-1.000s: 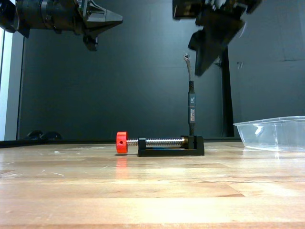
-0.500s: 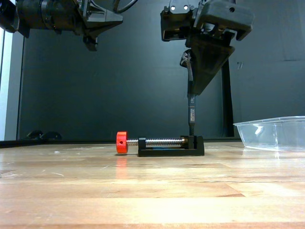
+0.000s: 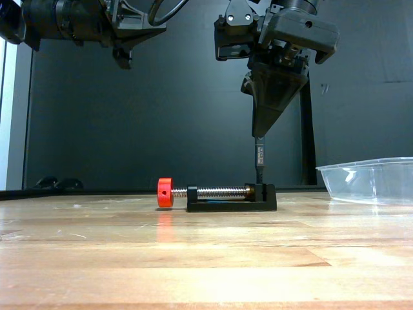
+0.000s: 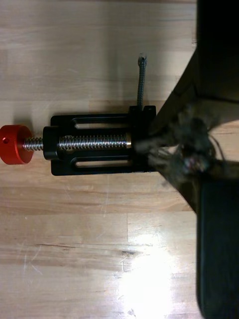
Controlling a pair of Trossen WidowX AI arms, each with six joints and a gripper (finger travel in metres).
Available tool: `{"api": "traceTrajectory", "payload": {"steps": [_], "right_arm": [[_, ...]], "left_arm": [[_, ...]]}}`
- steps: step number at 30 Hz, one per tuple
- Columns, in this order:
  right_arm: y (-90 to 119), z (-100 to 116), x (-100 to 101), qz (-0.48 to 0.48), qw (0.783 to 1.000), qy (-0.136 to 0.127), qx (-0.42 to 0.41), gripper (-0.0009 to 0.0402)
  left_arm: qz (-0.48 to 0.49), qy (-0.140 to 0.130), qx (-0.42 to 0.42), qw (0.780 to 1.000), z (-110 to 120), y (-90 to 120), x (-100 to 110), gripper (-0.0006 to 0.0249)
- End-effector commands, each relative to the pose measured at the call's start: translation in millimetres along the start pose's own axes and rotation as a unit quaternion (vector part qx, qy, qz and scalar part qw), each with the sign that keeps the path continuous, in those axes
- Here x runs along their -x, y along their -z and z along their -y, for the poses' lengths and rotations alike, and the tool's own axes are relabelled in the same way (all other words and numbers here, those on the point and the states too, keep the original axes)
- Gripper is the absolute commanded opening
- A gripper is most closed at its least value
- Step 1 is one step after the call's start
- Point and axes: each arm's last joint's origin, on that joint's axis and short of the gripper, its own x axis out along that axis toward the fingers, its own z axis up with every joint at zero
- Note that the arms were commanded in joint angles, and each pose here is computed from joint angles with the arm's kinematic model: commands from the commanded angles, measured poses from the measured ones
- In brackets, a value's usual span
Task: Remove the USB-C connector from the USB-C receptacle and place in the container
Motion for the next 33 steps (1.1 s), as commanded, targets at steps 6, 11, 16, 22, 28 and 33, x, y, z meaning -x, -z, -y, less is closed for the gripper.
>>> {"api": "traceTrajectory", "payload": {"steps": [6,11,16,22,28,33], "right_arm": [[0,0,2,0.001,1.0,-0.002,0.0,0.0004],[0,1,8,0.008,1.0,-0.004,-0.002,0.0001],[1,3,19,0.023,1.0,-0.007,-0.005,0.0],[1,6,32,0.04,0.999,-0.011,-0.008,0.0],[3,9,46,0.053,0.998,-0.017,-0.01,0.0],[5,16,52,0.046,0.998,-0.05,-0.004,0.0]], "left_arm": [[0.0,0.0,0.0,1.0,0,0,0,0.0],[0.0,0.0,0.0,1.0,0,0,0,0.0],[0.0,0.0,0.0,1.0,0,0,0,0.0],[0.0,0.0,0.0,1.0,0,0,0,0.0],[0.0,0.0,0.0,1.0,0,0,0,0.0],[0.001,0.0,0.0,1.0,0,0,0,0.0]]}}
